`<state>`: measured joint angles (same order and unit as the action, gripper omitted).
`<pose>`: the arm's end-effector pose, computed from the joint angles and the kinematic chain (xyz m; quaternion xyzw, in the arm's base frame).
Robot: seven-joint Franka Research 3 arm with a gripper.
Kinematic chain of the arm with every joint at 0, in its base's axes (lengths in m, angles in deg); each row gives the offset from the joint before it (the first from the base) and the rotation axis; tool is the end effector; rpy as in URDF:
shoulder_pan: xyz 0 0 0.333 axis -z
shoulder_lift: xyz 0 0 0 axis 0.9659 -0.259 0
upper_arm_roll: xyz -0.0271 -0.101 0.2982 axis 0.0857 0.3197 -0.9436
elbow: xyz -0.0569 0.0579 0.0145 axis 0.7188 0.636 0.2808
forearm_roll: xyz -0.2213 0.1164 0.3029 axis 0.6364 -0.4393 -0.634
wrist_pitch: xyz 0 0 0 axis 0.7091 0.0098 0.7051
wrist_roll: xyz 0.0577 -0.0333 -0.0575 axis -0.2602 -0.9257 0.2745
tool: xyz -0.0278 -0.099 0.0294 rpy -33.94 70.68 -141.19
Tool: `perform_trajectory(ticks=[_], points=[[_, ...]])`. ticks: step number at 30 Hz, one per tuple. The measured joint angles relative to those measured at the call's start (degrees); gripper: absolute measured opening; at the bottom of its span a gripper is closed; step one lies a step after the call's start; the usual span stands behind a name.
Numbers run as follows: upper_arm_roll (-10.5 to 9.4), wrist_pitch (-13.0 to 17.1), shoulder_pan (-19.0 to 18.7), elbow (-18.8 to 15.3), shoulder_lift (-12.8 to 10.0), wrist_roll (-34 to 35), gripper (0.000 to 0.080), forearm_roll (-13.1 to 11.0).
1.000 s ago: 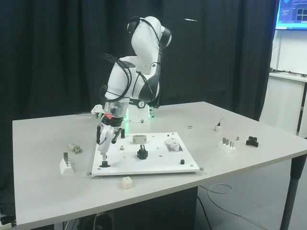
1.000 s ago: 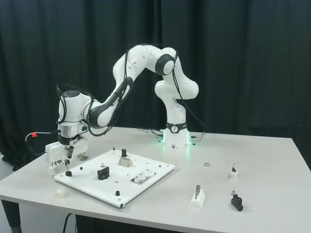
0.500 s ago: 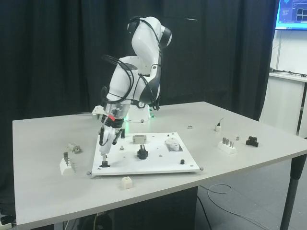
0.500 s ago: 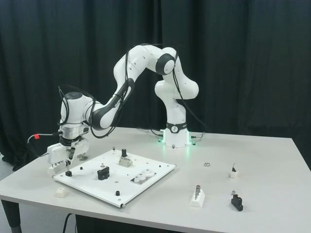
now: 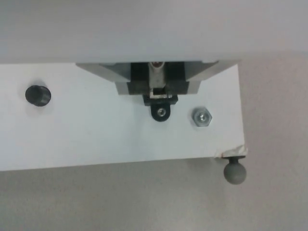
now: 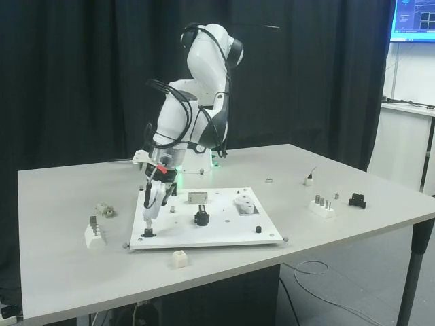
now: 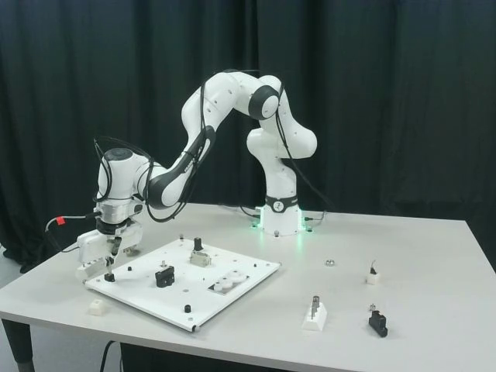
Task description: Insert Ethernet.
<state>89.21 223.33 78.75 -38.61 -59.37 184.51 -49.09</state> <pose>0.5830 -0.3543 0.2412 0.1925 -0.9705 0.1298 0.0652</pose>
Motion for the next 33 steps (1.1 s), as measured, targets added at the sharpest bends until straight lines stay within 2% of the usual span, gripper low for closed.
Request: perform_trajectory(ticks=[33], points=[[-0.80, 0.04, 0.71, 0.35, 0.01, -0.03, 0.0068, 0.59]])
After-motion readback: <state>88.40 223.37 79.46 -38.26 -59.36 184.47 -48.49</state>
